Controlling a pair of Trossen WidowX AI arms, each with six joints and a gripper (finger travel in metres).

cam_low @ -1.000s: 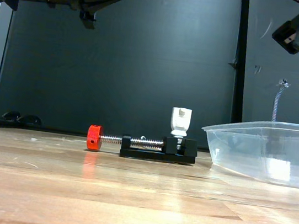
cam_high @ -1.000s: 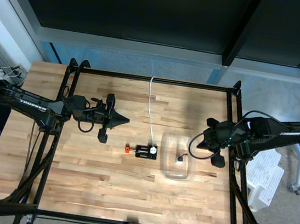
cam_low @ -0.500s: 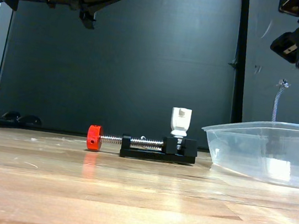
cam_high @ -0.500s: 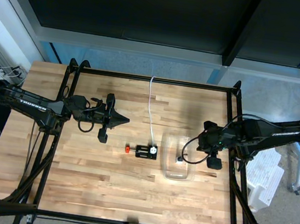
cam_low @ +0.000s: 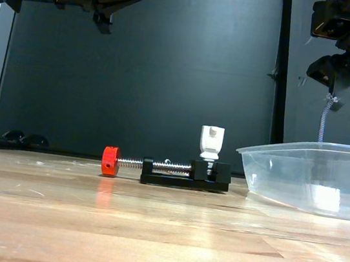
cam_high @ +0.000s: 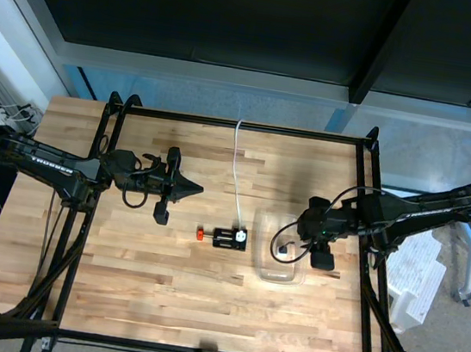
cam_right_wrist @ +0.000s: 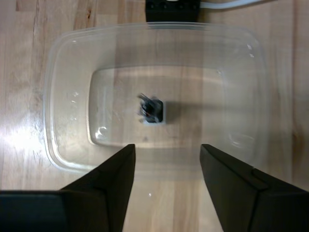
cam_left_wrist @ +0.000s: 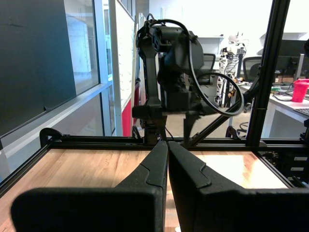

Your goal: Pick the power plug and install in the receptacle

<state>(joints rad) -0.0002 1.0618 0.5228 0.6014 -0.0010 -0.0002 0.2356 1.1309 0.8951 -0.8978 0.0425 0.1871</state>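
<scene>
Hovering above the tray, the right gripper has its fingers apart. Centre them on the plug, alone mid-tray; it looks blurred, possibly tilted. Descend straight, clear of the walls. The receptacle stands in the vise, beside the tray. The left gripper, fingers together, hangs high at left.

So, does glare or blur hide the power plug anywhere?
Right wrist view: the power plug is blurred in the clear tray, under the open right gripper; glare on the wooden table. Left wrist view: the shut left gripper, raised over the table's left, is dark against a bright background.
</scene>
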